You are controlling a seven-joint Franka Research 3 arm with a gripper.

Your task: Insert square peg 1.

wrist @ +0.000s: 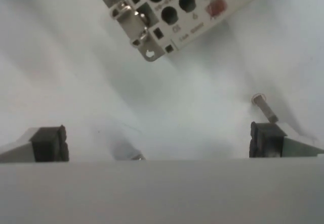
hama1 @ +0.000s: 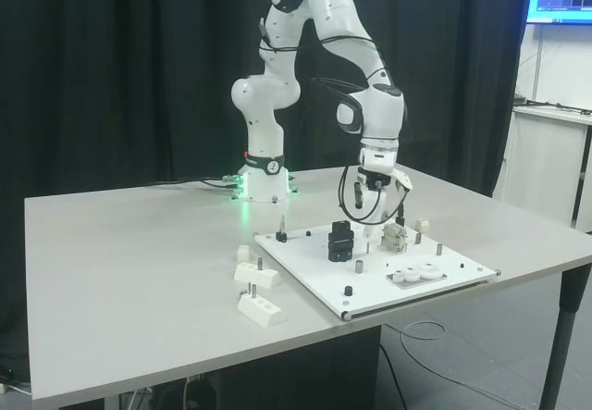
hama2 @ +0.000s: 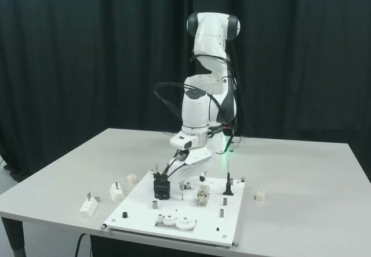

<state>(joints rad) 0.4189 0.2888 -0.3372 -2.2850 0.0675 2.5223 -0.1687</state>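
In the wrist view the claw (wrist: 157, 142) hangs released, black fingertips (wrist: 49, 143) wide apart and empty over the white board (hama1: 370, 276) on the grey surface (hama1: 129, 243). A small grey metal peg (wrist: 264, 106) stands at about two o'clock; whether it is square peg 1 cannot be told. A pale multi-hole connector block (wrist: 174, 9) sits at twelve. Judged step: approach; next, centre over the peg and descend.

Sitting on the grey table (hama1: 120, 243): one white board (hama1: 314, 276), one white arm (hama1: 356, 77). Off the board, showing: three small white blocks (hama1: 260, 307), plus one more (hama2: 259, 195) beyond.
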